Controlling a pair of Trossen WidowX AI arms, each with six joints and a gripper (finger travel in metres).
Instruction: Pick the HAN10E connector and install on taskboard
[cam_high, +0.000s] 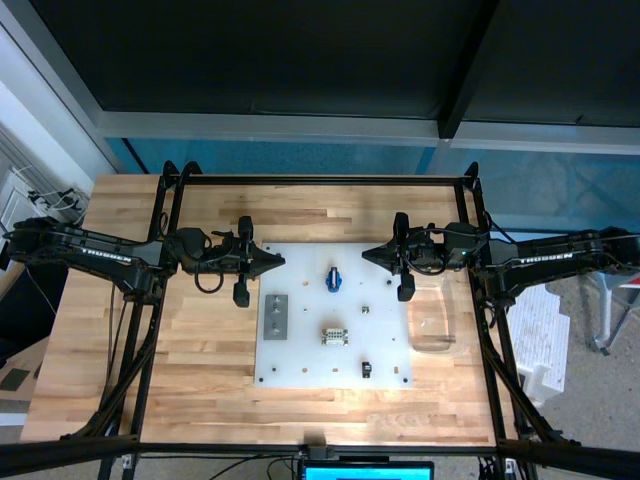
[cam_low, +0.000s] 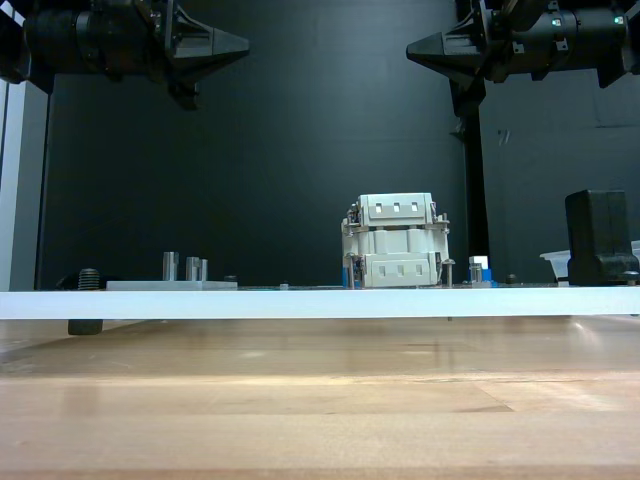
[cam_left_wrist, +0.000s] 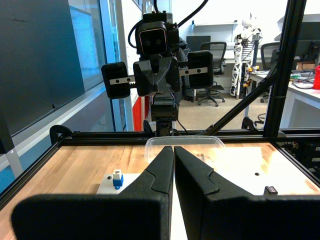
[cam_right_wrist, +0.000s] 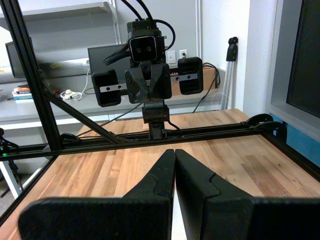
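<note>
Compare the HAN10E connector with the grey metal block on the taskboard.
The HAN10E connector is pale beige; the grey metal block is plain grey. The connector stands tall; the block lies low and flat. Seen from above, the block is longer. Both rest on the taskboard, unheld: the left gripper and right gripper hover shut above its far edge.
</note>
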